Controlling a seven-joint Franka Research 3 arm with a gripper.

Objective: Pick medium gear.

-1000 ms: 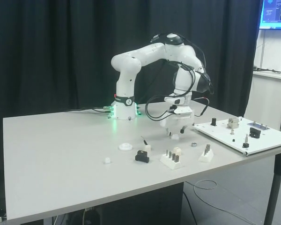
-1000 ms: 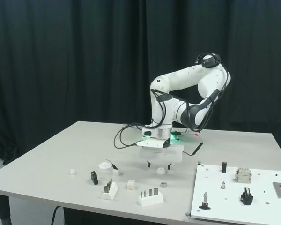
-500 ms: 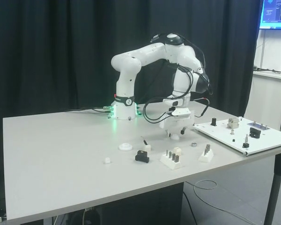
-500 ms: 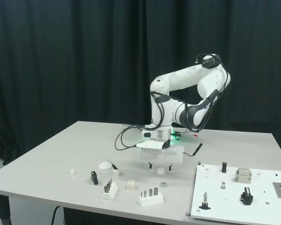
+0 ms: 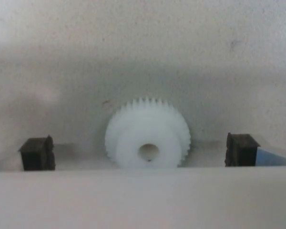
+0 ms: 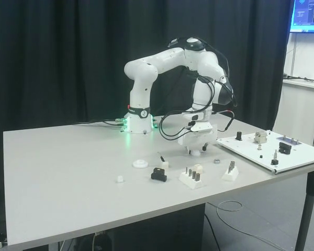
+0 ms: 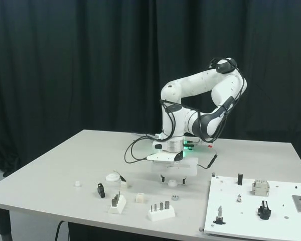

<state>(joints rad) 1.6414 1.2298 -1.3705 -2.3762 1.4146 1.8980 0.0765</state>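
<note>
The approach is done and the grasp is due. The gear (image 5: 148, 140) lies flat on the desk (image 6: 68, 157), centred between the wide-open fingers (image 5: 36, 153), neither touching it. Next, I judge, they close evenly on its teeth.

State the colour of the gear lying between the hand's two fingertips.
White. The medium gear shows best in the wrist view, toothed all round, with a round hole at its centre.

Medium gear (image 5: 148, 140) lower edge hidden behind hand (image 5: 139, 152) body
</note>
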